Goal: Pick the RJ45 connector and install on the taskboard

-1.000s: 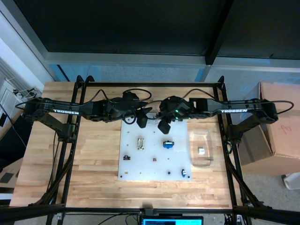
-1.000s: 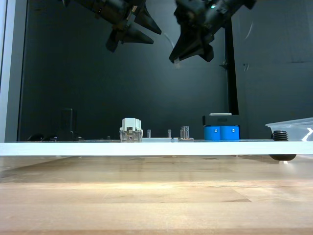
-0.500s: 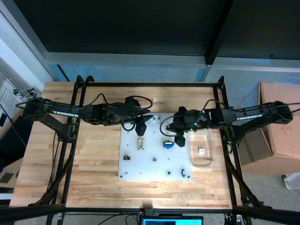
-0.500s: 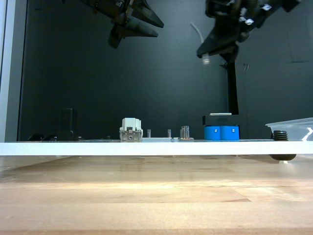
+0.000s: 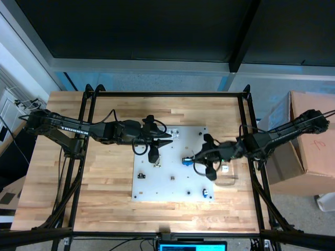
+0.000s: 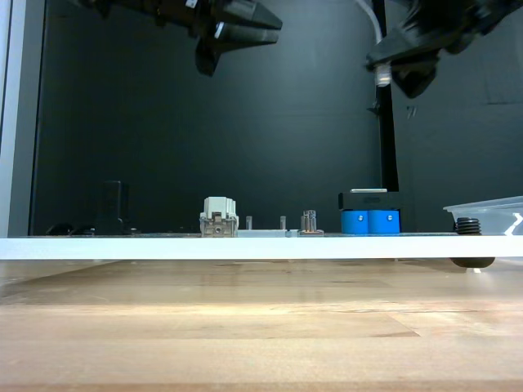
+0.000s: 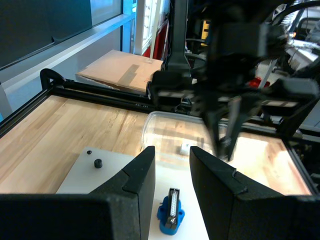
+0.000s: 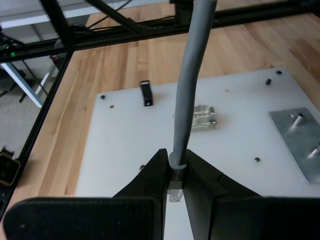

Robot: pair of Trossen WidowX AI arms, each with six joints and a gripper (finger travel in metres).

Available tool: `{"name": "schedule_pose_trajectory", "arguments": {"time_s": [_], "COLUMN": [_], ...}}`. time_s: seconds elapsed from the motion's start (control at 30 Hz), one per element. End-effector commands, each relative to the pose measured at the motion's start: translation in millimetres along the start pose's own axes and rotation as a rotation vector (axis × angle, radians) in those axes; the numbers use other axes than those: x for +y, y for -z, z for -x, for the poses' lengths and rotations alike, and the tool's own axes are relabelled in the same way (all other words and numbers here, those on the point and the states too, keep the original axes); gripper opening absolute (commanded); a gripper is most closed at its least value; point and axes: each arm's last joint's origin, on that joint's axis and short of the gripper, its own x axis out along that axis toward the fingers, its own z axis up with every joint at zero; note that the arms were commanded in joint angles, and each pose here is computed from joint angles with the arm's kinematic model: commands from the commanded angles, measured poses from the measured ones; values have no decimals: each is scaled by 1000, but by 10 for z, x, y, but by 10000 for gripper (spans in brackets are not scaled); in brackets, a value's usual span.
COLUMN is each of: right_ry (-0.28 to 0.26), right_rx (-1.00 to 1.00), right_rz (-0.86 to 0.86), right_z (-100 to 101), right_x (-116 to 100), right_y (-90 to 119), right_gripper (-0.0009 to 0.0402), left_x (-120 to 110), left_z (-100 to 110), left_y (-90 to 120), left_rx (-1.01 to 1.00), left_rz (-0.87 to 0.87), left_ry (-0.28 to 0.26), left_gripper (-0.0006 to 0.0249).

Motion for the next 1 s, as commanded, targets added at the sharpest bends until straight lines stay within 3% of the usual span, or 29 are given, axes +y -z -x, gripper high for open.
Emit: {"name": "schedule_pose_trajectory", "arguments": {"time_s": [0.03, 0.27, 0.37, 0.5, 0.57, 0.8, 1.0], "right_ry": [-8, -68, -45, -59, -30, -8, -23], "right_rx": [-3, -73, -76, -62, -69, -93, -48], "right_rz": [40, 73, 98, 109, 110, 138, 164], "right_z": [40, 115, 141, 167, 176, 256, 205], "right_x": [137, 374, 427, 482, 501, 595, 702], "right_y": [71, 264, 363, 458, 497, 578, 713], "right_gripper": [0, 0, 0, 0, 0, 0, 0], "left_x": [6, 1, 3, 6, 7, 9, 11], "left_z": [-10, -9, -9, -9, -10, -10, -10], "left_y": [47, 22, 5, 16, 15, 15, 16], "left_rx": [-5, -30, -35, -26, -27, -27, -26], "left_rz": [-3, -8, -7, -8, -8, -8, -8], "left_ry": [2, 7, -1, -3, -3, -4, -4], "left_gripper": [83, 71, 67, 64, 65, 64, 65]}}
